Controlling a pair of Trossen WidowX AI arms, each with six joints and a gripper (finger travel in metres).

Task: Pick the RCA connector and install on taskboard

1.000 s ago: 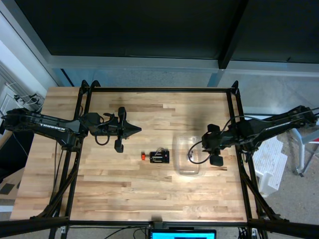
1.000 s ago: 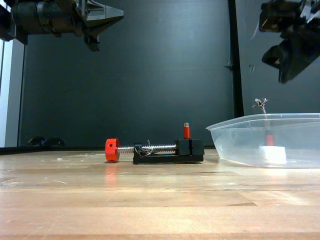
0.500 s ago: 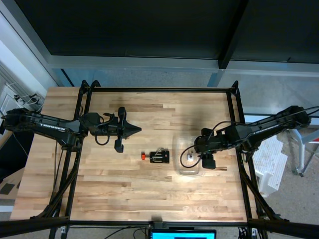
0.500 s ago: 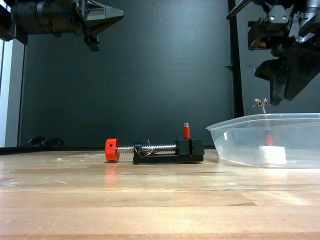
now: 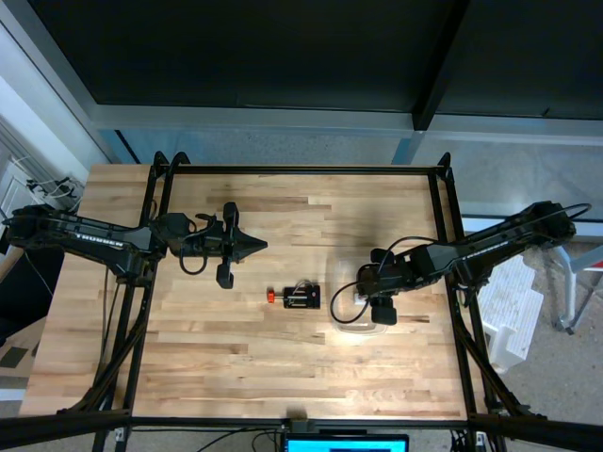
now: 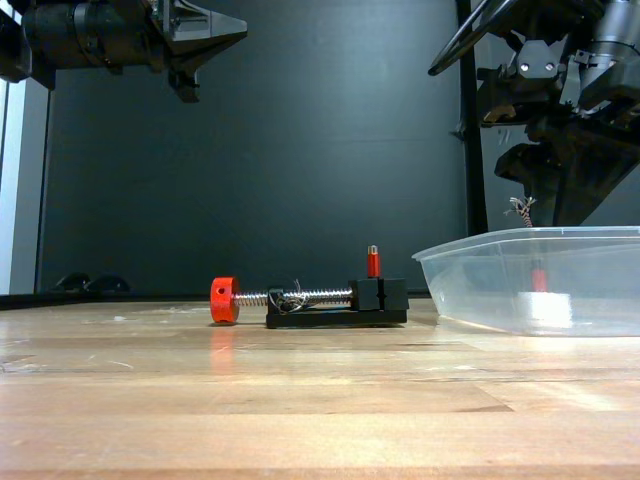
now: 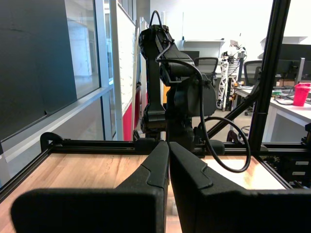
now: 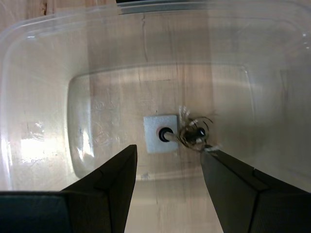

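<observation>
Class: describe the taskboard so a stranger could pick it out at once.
On the wooden table, between the shut left gripper held high and the open right gripper above the clear plastic tray, lies the small black rectangular taskboard. It alone has a red-orange knob on a metal screw.

Matte black jointed arms (image 5: 89,233), looped black cables (image 7: 245,154), tapered left claw (image 7: 168,144), broad-fingered right claw (image 8: 168,151)

The left arm (image 5: 89,233) stretches in from the left edge of the surface (image 5: 236,363), held high, with the left end effector (image 5: 261,246) closed. The right end effector (image 8: 168,151) points down nearer the right edge, its fingers (image 8: 112,175) apart.
</observation>
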